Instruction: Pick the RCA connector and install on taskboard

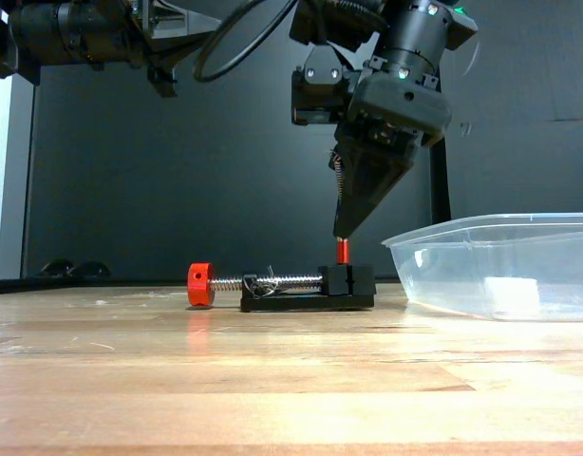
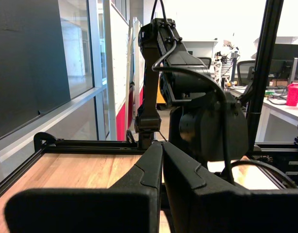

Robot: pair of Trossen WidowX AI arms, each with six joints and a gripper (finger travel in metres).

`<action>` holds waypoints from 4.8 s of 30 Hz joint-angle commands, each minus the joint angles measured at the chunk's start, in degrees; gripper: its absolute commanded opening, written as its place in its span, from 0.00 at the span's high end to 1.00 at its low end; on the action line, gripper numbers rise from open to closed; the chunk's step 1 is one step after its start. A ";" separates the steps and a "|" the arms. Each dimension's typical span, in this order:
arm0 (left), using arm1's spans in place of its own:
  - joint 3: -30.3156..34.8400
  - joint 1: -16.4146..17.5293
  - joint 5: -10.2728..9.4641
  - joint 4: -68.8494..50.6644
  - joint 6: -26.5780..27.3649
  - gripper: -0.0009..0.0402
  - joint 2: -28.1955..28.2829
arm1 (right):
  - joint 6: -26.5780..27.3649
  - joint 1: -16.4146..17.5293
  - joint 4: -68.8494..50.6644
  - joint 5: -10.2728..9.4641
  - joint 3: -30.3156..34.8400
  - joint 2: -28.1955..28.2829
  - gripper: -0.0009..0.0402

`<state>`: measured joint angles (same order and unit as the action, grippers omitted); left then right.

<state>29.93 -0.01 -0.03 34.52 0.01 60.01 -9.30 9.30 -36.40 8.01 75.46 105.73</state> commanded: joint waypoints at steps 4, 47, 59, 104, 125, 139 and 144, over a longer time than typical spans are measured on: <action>0.02 0.02 0.00 0.02 -0.02 0.98 0.00 | -0.50 0.07 -0.66 -0.11 1.33 -0.70 0.64; 0.02 0.00 0.00 0.02 0.00 0.98 0.00 | 1.79 -2.36 19.61 -0.11 -20.57 -35.52 0.80; 0.02 0.00 0.00 0.02 -0.02 0.98 0.00 | 3.04 -6.67 34.91 -0.79 -30.27 -45.40 0.98; 0.02 0.00 0.00 0.02 -0.02 0.98 0.00 | 6.29 -9.40 57.92 -6.43 -41.27 -49.42 0.98; 0.02 0.00 0.00 0.02 -0.02 0.98 0.00 | 5.75 -9.42 58.10 -6.56 -41.24 -49.44 0.98; 0.02 0.00 0.00 0.02 -0.02 0.98 0.00 | 5.75 -9.42 57.94 -6.56 -41.24 -49.44 0.98; 0.02 0.00 0.00 0.02 -0.02 0.98 0.00 | 5.75 -9.40 57.90 -6.56 -41.24 -49.44 0.98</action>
<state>29.93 -0.01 -0.03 34.54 0.01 60.01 -3.53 -0.12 21.50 1.45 34.17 56.29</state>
